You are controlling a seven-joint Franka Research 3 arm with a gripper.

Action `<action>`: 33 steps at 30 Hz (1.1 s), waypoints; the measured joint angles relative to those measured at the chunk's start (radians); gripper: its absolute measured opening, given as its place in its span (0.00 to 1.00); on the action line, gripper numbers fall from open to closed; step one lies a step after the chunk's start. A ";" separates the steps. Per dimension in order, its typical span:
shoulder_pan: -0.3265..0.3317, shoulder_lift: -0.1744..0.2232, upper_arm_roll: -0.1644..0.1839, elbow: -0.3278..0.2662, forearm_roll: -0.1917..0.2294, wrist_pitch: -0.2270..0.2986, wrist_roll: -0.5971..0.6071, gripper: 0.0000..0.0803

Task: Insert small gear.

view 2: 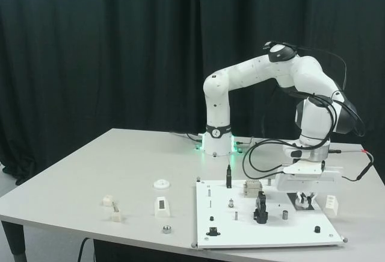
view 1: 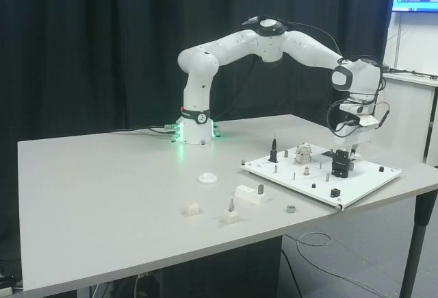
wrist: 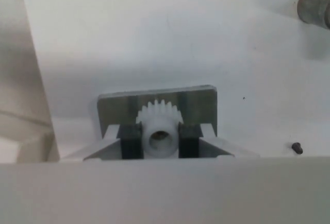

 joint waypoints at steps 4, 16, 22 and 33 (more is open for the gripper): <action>0.001 0.000 0.000 0.000 -0.003 0.002 -0.068 0.18; 0.001 0.000 0.000 0.000 -0.004 0.003 -0.209 0.18; 0.001 0.000 0.000 0.000 -0.002 0.003 -0.245 0.18; 0.002 0.000 0.000 -0.004 0.002 0.006 -0.375 0.18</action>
